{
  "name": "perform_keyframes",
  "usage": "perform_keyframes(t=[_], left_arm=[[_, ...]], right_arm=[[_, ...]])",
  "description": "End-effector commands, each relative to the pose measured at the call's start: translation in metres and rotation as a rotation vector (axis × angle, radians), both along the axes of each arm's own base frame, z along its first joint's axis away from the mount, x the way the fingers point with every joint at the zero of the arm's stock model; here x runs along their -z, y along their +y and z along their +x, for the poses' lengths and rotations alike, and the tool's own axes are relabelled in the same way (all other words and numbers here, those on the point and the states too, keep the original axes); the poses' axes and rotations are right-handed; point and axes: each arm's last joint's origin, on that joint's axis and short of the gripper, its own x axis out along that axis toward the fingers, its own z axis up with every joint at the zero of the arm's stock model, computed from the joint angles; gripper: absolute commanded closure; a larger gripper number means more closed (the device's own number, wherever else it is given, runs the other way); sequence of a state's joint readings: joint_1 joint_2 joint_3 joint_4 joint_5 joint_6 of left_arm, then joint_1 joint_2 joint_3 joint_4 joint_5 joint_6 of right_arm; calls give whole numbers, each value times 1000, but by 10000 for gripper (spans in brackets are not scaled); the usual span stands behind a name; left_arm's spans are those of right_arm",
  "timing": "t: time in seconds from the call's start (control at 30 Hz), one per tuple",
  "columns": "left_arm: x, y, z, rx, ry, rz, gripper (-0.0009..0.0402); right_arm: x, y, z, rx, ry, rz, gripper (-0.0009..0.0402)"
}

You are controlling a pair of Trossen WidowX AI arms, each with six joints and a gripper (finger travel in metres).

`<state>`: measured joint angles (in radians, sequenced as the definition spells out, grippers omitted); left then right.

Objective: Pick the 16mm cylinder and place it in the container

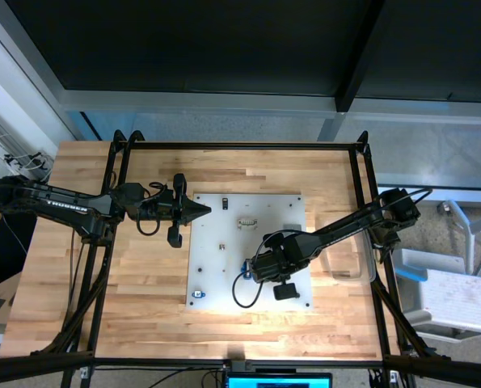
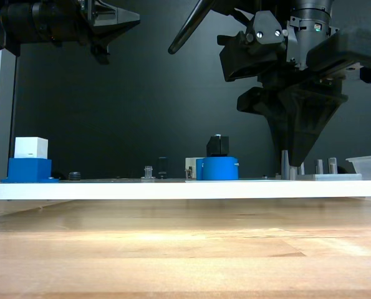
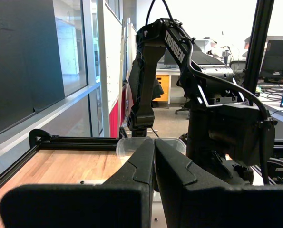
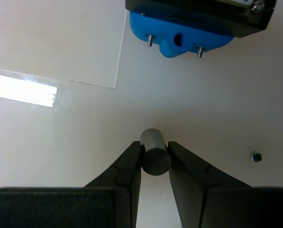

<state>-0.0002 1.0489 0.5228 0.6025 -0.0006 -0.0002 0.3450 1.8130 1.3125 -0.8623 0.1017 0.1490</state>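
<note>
I'm working over the pale wooden table [image 1: 103,275], with the white square board [image 1: 216,279] on it. The clear rectangular plastic container [image 1: 347,260] lies just off the board's right edge and looks empty. The left gripper [image 1: 204,209] hangs parked at the board's left edge, pinched together on nothing. The right gripper [image 4: 154,146] is down at the board beside the blue connector part [image 4: 179,35], its fingers pressing both sides of the short silvery-grey metal 16mm cylinder [image 4: 155,156], which stands on the board. I judge the grasp made, with lift, carry and drop left. Only the right wrist view shows that contact. Only the high view shows the whole path to the container.
</note>
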Motion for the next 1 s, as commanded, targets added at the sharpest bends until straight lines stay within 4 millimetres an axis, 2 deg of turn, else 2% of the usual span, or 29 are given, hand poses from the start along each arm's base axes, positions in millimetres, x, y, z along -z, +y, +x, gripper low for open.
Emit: perform_keyframes(t=[0.03, 0.57, 0.77, 1.0], left_arm=[[0, 0, 0, 0, 0, 0, 393], [0, 0, 0, 0, 0, 0, 393], [0, 0, 0, 0, 0, 0, 393], [0, 0, 0, 0, 0, 0, 393]], right_arm=[[-5, -1, -2, 1, -7, 0, 368], [-39, -7, -19, 4, -61, 20, 369], [-58, -13, -35, 61, -80, 42, 369], [-71, -24, -66, 169, -97, 79, 370]])
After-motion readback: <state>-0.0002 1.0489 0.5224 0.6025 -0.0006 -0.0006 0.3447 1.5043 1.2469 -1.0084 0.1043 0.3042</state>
